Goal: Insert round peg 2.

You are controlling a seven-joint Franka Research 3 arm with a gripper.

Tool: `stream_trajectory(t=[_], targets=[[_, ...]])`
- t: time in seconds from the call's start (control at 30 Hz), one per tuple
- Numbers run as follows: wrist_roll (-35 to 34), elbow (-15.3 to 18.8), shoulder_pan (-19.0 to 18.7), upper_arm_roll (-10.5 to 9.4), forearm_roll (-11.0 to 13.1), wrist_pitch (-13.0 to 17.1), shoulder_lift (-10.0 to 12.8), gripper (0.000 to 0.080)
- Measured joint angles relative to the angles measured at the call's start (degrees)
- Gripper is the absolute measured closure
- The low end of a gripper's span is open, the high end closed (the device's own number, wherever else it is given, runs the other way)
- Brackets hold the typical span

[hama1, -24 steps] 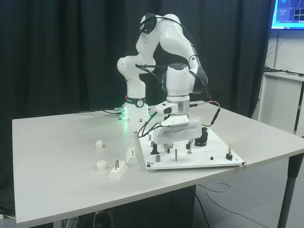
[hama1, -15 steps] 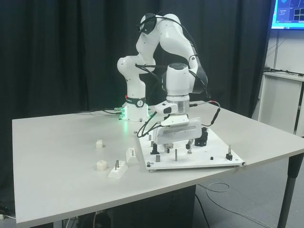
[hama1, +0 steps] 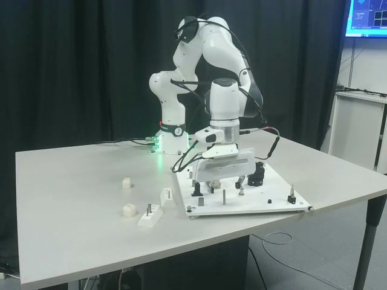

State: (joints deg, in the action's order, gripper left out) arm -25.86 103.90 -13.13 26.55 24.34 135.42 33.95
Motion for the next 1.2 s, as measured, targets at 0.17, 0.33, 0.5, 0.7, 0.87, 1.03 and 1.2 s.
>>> stream_trajectory(t=[0.17,0.33,0.5,0.7,0.87,1.03,1.2], targets=[[0.0,0.0,0.0,0.0,0.0,0.0,-0.2,0.0003],[-0.1,0.0,-0.1,0.0,0.0,0.0,-0.5,0.0003],[-0.1,0.0,-0.1,0.0,0.0,0.0,-0.6,0.0003],[-0.1,0.0,-0.1,0.01,0.0,0.0,-0.6,0.0003],[-0.1,0.0,-0.1,0.09,-0.3,0.0,-0.6,0.0003],[-0.1,0.0,-0.1,0.31,-0.7,0.0,-0.7,0.0003],[-0.1,0.0,-0.1,0.67,-1.7,0.1,-0.7,0.0003]])
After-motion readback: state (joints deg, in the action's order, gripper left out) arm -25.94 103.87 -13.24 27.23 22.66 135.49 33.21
